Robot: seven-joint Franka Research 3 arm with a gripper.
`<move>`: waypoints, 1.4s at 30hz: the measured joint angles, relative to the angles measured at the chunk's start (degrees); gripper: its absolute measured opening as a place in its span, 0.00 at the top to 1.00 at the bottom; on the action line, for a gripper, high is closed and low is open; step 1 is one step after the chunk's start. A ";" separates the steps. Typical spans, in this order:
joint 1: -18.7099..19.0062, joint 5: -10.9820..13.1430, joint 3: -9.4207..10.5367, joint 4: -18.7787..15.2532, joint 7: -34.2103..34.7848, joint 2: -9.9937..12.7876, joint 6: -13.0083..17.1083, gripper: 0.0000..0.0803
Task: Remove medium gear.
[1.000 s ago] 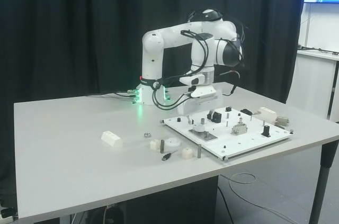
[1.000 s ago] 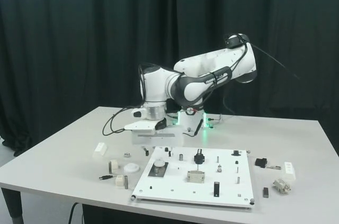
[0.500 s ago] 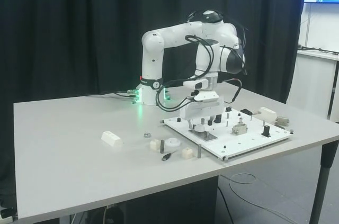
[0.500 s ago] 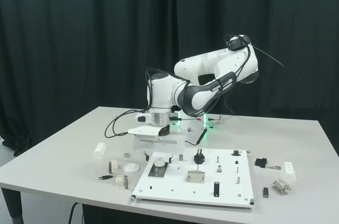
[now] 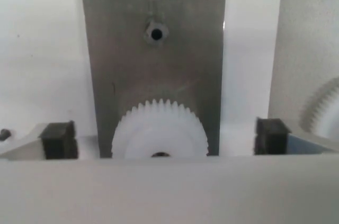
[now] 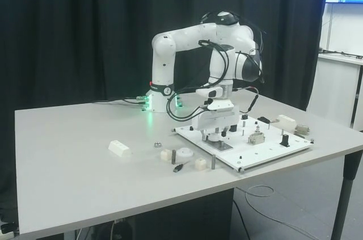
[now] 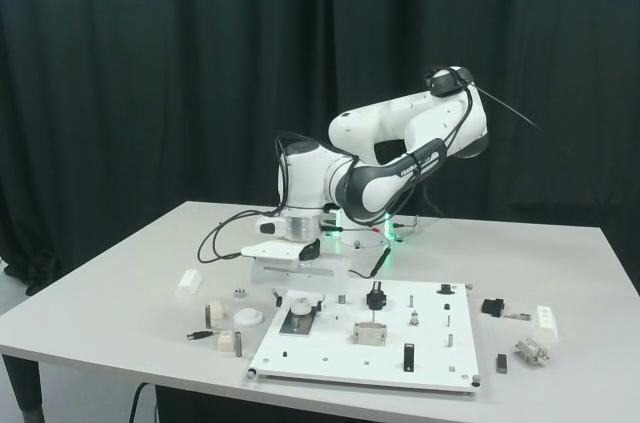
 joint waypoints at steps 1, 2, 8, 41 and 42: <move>-0.01 0.00 0.01 0.00 0.00 -0.01 0.00 0.03; -0.01 0.00 0.02 0.00 0.00 -0.02 0.00 0.03; -0.19 0.00 0.13 0.00 0.00 -0.19 -0.26 0.25; -0.58 -0.77 -3.52 0.51 0.04 -0.74 -5.27 0.51; -0.49 -0.96 -3.80 0.53 0.04 -0.74 -5.50 0.51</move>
